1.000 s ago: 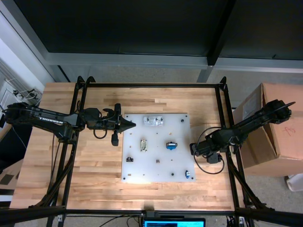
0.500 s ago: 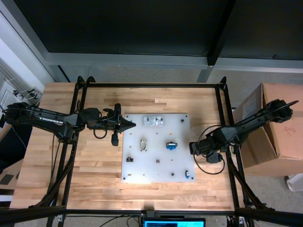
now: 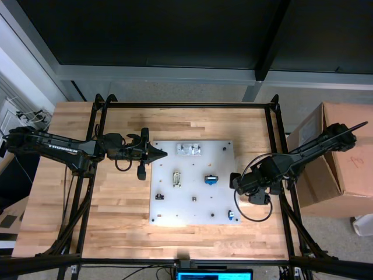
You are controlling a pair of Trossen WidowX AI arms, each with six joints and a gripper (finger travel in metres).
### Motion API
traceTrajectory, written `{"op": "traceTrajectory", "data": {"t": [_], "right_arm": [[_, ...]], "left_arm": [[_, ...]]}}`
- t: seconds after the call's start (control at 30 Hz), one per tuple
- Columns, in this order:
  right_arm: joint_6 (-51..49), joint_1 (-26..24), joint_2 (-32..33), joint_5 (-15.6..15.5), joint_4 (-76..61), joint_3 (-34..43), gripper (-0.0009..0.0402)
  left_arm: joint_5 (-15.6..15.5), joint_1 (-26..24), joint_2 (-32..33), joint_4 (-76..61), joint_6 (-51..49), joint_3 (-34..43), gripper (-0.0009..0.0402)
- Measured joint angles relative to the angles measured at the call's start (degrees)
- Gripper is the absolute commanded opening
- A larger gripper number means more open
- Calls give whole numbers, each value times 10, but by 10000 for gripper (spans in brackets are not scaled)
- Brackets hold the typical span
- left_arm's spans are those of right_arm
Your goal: Pick the M12 nut and place it on its threads and fasten
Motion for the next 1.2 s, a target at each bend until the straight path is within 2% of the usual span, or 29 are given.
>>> {"op": "traceTrajectory", "data": {"t": [0.27, 0.77, 1.07, 1.2], "right_arm": [[35, 23, 102, 6, -1, 85, 20], [33, 44, 300, 4, 23, 280, 20], [-29, 44, 378, 4, 26, 357, 20], [-37, 44, 397, 3, 26, 369, 20]], "left_arm": [[0, 0, 0, 0, 0, 0, 0], [0, 0, 0, 0, 0, 0, 0], [0, 0, 0, 0, 0, 0, 0], [0, 0, 0, 0, 0, 0, 0]]}}
